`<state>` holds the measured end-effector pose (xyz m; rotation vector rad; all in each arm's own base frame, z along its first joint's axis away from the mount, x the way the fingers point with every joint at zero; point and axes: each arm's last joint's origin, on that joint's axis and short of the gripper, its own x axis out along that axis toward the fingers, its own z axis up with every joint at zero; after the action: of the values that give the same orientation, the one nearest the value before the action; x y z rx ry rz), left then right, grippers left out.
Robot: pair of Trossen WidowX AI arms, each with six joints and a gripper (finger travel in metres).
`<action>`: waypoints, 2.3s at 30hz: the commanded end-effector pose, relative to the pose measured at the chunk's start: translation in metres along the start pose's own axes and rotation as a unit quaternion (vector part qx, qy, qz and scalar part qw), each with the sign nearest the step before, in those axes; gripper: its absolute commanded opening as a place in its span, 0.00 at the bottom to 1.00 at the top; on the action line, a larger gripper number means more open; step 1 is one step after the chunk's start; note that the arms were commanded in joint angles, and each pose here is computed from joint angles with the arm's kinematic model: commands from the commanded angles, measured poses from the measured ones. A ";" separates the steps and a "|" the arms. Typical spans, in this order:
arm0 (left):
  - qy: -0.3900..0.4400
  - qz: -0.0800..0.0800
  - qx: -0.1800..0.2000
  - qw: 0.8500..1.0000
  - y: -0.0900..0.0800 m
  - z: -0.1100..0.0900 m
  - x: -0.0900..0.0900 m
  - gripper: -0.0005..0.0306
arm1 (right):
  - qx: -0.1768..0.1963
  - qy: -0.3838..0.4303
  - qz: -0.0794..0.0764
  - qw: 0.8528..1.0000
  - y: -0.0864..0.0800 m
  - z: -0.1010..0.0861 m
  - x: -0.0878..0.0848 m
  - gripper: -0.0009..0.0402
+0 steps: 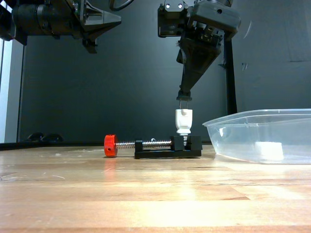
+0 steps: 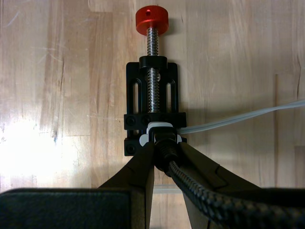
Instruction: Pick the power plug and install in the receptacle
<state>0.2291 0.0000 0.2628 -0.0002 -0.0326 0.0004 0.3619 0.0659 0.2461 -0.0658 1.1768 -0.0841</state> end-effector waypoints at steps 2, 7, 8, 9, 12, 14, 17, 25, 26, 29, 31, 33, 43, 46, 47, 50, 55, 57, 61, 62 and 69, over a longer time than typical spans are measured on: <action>-0.001 0.000 0.000 1.000 0.000 0.000 0.000 0.02 | 0.001 0.000 0.002 1.000 0.000 -0.002 0.004 0.02; -0.001 0.000 0.000 1.000 0.000 0.000 0.000 0.02 | 0.001 -0.001 0.004 1.000 0.000 -0.003 0.007 0.02; 0.000 0.000 0.000 1.000 0.000 0.000 0.000 0.02 | 0.001 -0.002 0.004 1.000 0.001 -0.003 0.007 0.02; 0.000 0.000 0.000 1.000 0.000 0.000 0.000 0.02 | 0.002 -0.002 0.004 1.000 0.000 -0.004 0.008 0.02; 0.000 0.000 0.000 1.000 0.000 0.000 0.000 0.02 | 0.001 0.000 0.004 1.000 0.001 -0.005 0.010 0.02; 0.000 0.000 0.000 1.000 0.000 0.000 0.000 0.02 | 0.001 0.000 0.004 1.000 0.001 -0.005 0.011 0.02; 0.000 0.000 0.000 1.000 0.000 0.000 0.000 0.02 | 0.000 0.004 0.003 1.000 0.002 -0.006 0.016 0.02; 0.000 0.000 0.000 1.000 0.000 0.000 0.000 0.02 | -0.001 0.009 0.007 1.000 0.004 -0.005 0.028 0.02; 0.000 0.000 0.000 1.000 0.000 0.000 0.000 0.02 | -0.001 0.009 0.007 1.000 0.004 -0.005 0.028 0.02; -0.001 0.000 0.000 1.000 0.000 0.000 0.000 0.02 | 0.000 0.010 0.007 1.000 0.004 -0.005 0.029 0.02; 0.000 0.000 0.000 1.000 0.000 0.000 0.000 0.02 | 0.000 0.011 0.007 1.000 0.004 -0.006 0.030 0.02; -0.001 0.000 0.000 1.000 0.000 0.000 0.000 0.02 | 0.001 0.012 0.006 1.000 0.004 -0.007 0.030 0.02; 0.000 0.000 0.000 1.000 0.000 0.000 0.000 0.02 | 0.002 0.008 0.008 1.000 0.004 -0.011 0.036 0.02; 0.000 0.000 0.000 1.000 0.000 0.000 0.000 0.02 | 0.002 0.004 0.008 1.000 0.004 -0.013 0.037 0.02; -0.001 0.000 0.000 1.000 0.000 0.000 0.000 0.02 | 0.003 0.003 0.008 1.000 0.004 -0.014 0.036 0.02; 0.000 0.000 0.000 1.000 0.000 0.000 0.000 0.02 | 0.003 0.001 0.008 1.000 0.003 -0.015 0.036 0.02; 0.000 0.000 0.000 1.000 0.000 0.000 0.000 0.02 | 0.004 -0.009 0.009 1.000 0.003 -0.019 0.040 0.02; -0.001 0.000 0.000 1.000 0.000 0.000 0.000 0.02 | 0.007 -0.015 0.011 1.000 0.002 -0.022 0.041 0.02; 0.000 0.000 0.000 1.000 0.000 0.000 0.000 0.02 | 0.011 -0.015 0.010 1.000 0.002 -0.026 0.044 0.02; -0.001 0.000 0.000 1.000 0.000 0.000 0.000 0.02 | 0.011 -0.017 0.011 1.000 0.002 -0.027 0.043 0.02; 0.000 0.000 0.000 1.000 0.000 0.000 0.000 0.02 | 0.019 -0.029 0.012 0.999 0.000 -0.035 0.045 0.02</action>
<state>0.2291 0.0000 0.2630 -0.0002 -0.0334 0.0004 0.3489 0.0618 0.1965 -0.0165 1.0924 -0.0773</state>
